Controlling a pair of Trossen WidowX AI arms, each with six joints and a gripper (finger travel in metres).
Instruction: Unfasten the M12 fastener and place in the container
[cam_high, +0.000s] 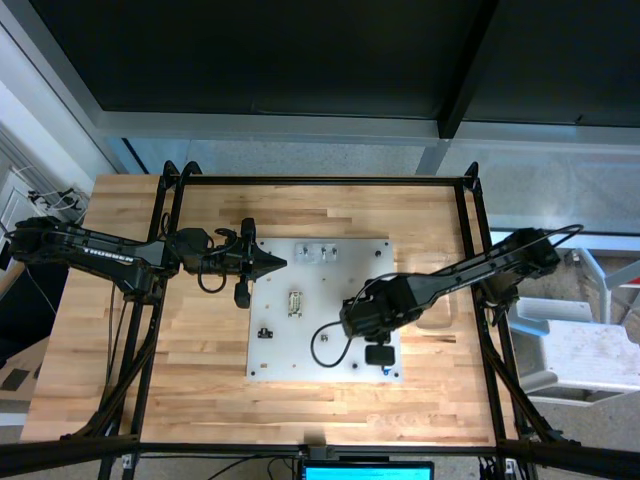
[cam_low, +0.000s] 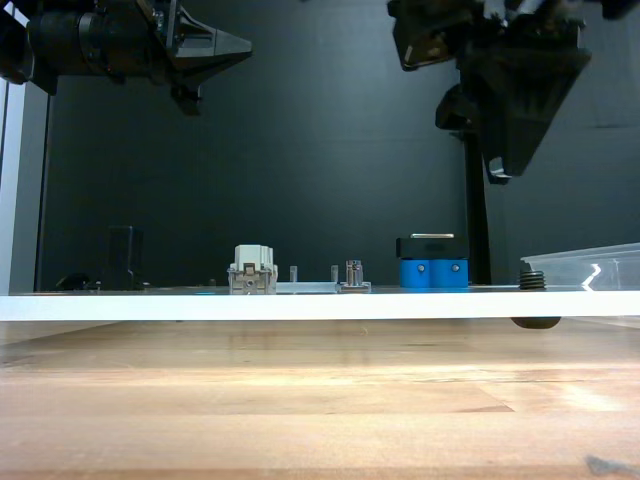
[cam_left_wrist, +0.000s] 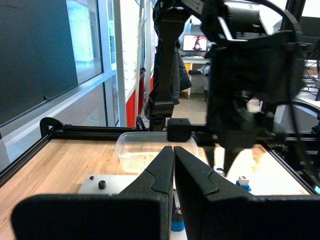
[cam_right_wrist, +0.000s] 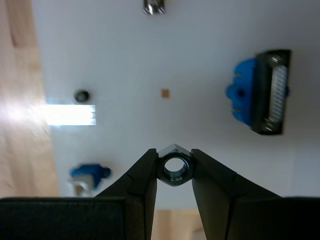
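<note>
The right gripper (cam_right_wrist: 174, 156) pinches the nut (cam_right_wrist: 175, 170) high above the board's (cam_high: 300, 350) near right part, off the bare stud (cam_low: 532, 280), the tray (cam_low: 590, 265) just beside the board, while the left gripper (cam_high: 275, 263) hangs closed above the board's far left edge.

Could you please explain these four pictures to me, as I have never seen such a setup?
Two black robot arms stand at a wooden table's sides. One picture looks down from above, one looks level along the tabletop, and two come from cameras on the arms' wrists. On the table lies a white square board carrying a blue plug connector and a cream rectangular connector; beside it sits a clear shallow plastic tray. The right gripper, high over the board, pinches a small silver nut; its black ribbed stud stands bare. The left gripper hovers shut, holding nothing.
</note>
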